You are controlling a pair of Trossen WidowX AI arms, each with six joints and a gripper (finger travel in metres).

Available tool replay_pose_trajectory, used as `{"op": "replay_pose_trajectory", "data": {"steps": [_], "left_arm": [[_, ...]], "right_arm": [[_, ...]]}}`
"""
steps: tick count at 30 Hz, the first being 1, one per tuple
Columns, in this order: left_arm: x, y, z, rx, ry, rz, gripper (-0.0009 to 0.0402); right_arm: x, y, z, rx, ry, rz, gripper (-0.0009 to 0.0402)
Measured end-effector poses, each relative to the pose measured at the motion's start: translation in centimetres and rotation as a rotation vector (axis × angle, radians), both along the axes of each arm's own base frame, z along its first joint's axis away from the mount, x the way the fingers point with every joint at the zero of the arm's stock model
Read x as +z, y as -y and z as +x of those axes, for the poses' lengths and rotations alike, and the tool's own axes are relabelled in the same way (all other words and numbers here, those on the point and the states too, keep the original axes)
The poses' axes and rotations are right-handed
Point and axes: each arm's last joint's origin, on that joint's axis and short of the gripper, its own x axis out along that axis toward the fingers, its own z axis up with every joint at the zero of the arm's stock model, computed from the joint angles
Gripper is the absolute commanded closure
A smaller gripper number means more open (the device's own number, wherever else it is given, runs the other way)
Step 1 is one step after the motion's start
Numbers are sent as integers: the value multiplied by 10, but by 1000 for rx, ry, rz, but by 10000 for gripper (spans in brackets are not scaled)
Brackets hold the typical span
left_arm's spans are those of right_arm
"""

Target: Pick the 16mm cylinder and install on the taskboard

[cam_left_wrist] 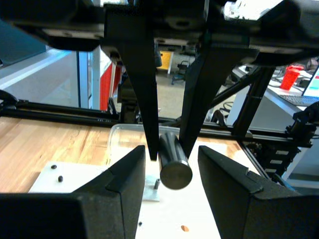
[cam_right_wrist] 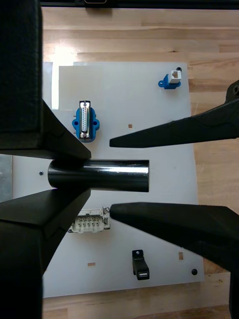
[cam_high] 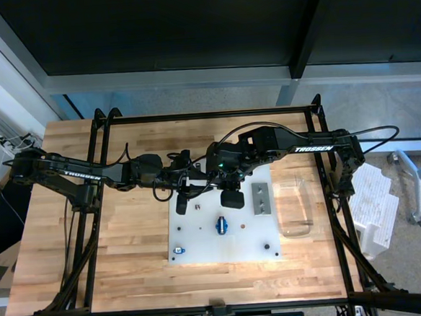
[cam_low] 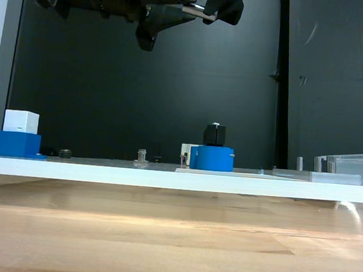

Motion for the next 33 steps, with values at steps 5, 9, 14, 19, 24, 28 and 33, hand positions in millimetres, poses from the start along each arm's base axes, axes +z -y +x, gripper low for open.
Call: {"op": "replay_pose_trajectory", "data": {"steps": [5,9,14,19,24,28,33], "left_arm": [[0,0,0,-8,-4,-4,270],[0,0,0,-11,-3,-6,281],[0,0,0,-12,-2,-9,311],[0,0,0,-10,-2,-8,343],[0,0,0,-16,-2,-9,357],[0,0,0,-16,-1,-9,358],[1,1,0,-18,3,-7,358]], "right_arm": [[0,0,0,0,0,0,393],[0,0,0,0,0,0,393],[0,0,0,0,0,0,393],[0,0,0,-3,-1,3,392],[0,0,0,-10,-1,5,344],[0,0,0,-30,0,-6,274],[3,1,-4,-53,9,-27,198]]}}
